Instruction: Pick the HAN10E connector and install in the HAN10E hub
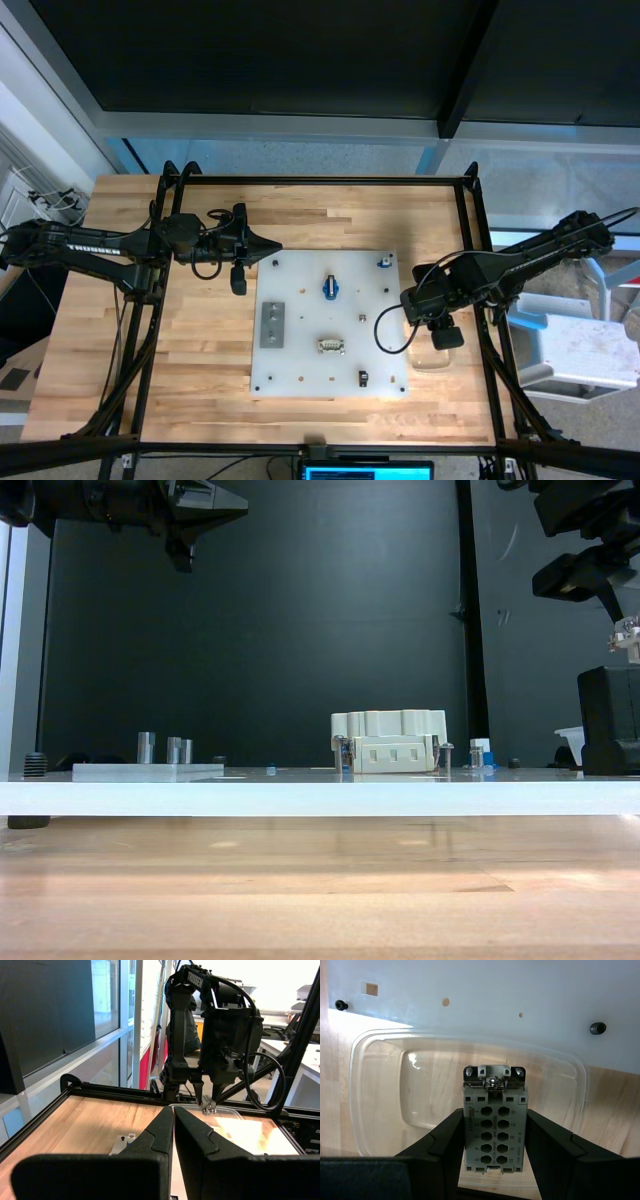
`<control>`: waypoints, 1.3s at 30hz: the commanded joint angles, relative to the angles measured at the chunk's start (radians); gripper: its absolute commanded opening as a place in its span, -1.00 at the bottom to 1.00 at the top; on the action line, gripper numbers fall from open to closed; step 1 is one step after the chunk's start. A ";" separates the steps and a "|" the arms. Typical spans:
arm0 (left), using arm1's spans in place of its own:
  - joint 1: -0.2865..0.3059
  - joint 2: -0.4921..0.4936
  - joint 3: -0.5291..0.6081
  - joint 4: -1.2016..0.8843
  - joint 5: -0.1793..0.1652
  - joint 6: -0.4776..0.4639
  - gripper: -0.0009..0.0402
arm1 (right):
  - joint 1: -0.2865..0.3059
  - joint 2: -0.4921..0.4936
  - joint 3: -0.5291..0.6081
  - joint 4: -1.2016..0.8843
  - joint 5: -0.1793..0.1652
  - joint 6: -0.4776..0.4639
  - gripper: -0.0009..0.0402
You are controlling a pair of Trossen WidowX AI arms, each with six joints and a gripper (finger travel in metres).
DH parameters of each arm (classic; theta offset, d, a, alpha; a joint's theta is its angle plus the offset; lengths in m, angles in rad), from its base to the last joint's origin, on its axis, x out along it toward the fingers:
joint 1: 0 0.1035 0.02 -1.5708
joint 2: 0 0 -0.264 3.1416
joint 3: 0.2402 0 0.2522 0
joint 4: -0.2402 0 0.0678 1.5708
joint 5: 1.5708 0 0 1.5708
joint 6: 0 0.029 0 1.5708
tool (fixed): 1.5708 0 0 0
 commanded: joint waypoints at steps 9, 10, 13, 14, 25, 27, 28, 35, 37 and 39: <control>0.000 0.000 0.000 0.000 0.000 0.000 -0.95 | -0.014 0.092 0.076 0.010 0.010 0.022 -0.76; 0.000 0.000 0.000 0.000 0.000 0.000 -0.95 | -0.018 0.104 0.086 0.011 0.018 0.022 -0.76; 0.000 0.000 0.000 0.000 0.000 0.000 -0.96 | -0.034 0.140 0.116 0.023 0.019 0.022 -0.76; 0.000 0.000 0.000 0.000 0.000 0.000 -0.96 | -0.039 0.153 0.126 0.029 0.019 0.022 -0.76; 0.000 0.000 0.000 0.000 0.000 0.000 -0.96 | -0.079 0.271 0.229 0.054 0.019 0.023 -0.76; 0.000 0.000 0.000 0.000 0.000 0.000 -0.95 | -0.087 0.296 0.251 0.056 0.019 0.023 -0.76; 0.000 0.000 0.000 0.000 0.000 0.000 -0.95 | -0.090 0.309 0.264 0.056 0.019 0.023 -0.76; 0.000 0.000 0.000 0.000 0.000 0.000 -0.96 | -0.102 0.381 0.347 0.061 0.035 0.021 -0.76; 0.000 0.000 0.000 0.000 0.000 0.000 -0.95 | -0.103 0.399 0.368 0.060 0.039 0.021 -0.76; 0.000 0.000 0.000 0.000 0.000 0.000 -0.95 | -0.103 0.415 0.385 0.060 0.042 0.021 -0.76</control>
